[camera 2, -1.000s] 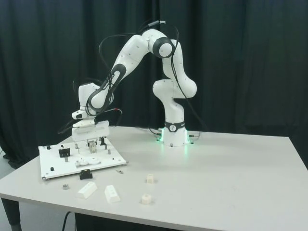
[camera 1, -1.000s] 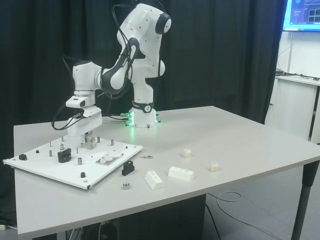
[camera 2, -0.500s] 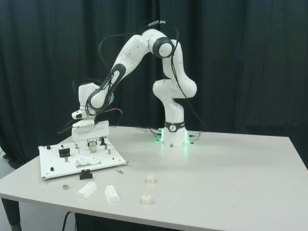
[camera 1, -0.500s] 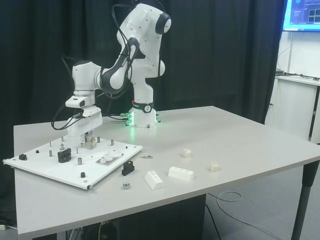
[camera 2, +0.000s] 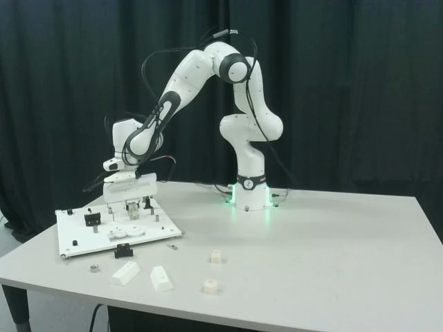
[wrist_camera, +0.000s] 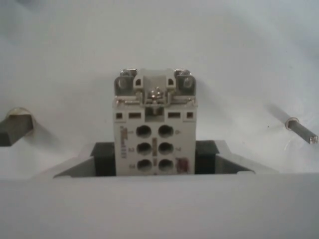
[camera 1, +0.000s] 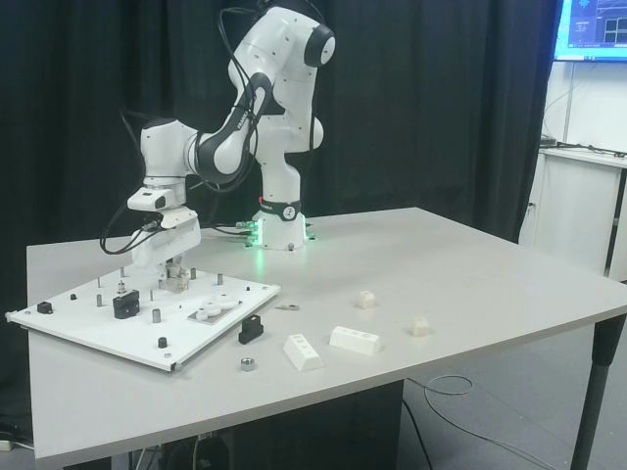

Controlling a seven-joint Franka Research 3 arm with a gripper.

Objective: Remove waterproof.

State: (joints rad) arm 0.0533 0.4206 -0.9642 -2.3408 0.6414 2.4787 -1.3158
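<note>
The waterproof connector is a small grey-white block with several round holes in its face and metal screws on top. It stands on the white board near the board's far side. My gripper is low over it, and its black fingertips press against both sides of the block's lower half, so it is shut on the connector. In the room views the gripper points straight down at the board, and the hand hides most of the connector.
On the board are a black block, white gears and several upright pins. Beside the board on the grey table lie a black piece, a nut, two white blocks and two small cubes.
The wrist and hand have risen very slightly over the board. Everything else on the table is where it was.
</note>
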